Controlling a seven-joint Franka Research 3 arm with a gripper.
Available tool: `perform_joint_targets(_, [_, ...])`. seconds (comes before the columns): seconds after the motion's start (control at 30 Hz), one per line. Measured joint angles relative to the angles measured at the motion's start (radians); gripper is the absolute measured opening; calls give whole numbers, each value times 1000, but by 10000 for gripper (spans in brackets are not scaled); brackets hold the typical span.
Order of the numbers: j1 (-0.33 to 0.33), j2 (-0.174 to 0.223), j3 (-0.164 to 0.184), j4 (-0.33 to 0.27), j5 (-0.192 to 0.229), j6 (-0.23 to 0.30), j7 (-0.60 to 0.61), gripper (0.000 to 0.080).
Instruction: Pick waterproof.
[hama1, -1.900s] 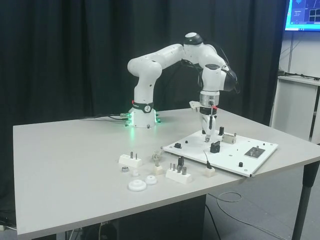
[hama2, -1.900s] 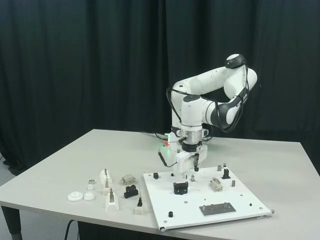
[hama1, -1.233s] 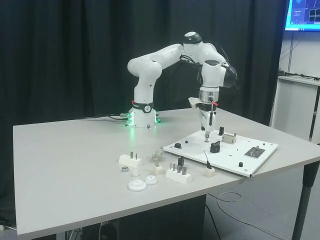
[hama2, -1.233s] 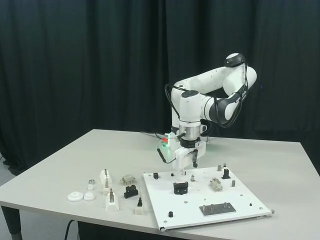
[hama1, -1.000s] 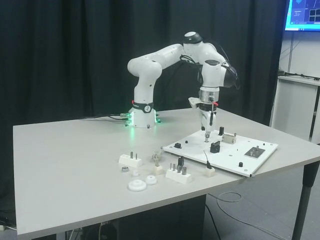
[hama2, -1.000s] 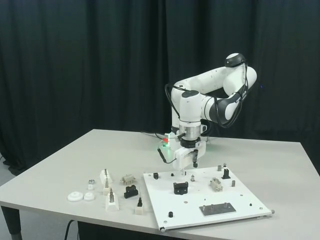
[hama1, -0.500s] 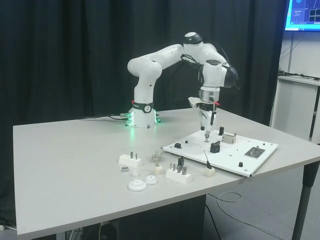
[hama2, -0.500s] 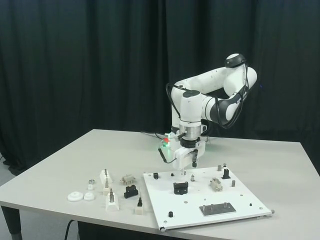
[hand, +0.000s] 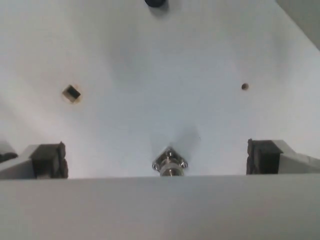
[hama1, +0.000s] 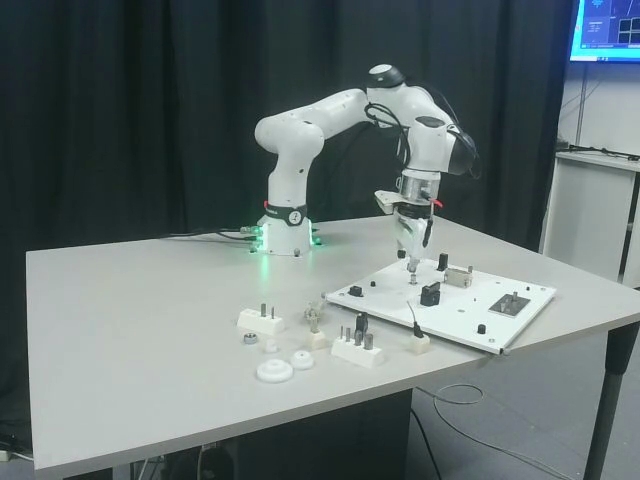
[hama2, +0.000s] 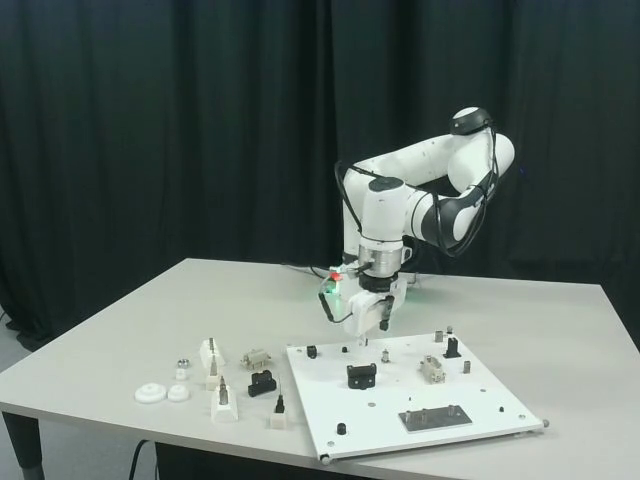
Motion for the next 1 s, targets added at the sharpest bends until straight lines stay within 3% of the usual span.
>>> perform_joint_targets(0.77, [-5,0,-79,-6,-153,4,-315,800])
perform_joint_targets(1.0, [-16,0,-92,-30,-168,8,-447,800])
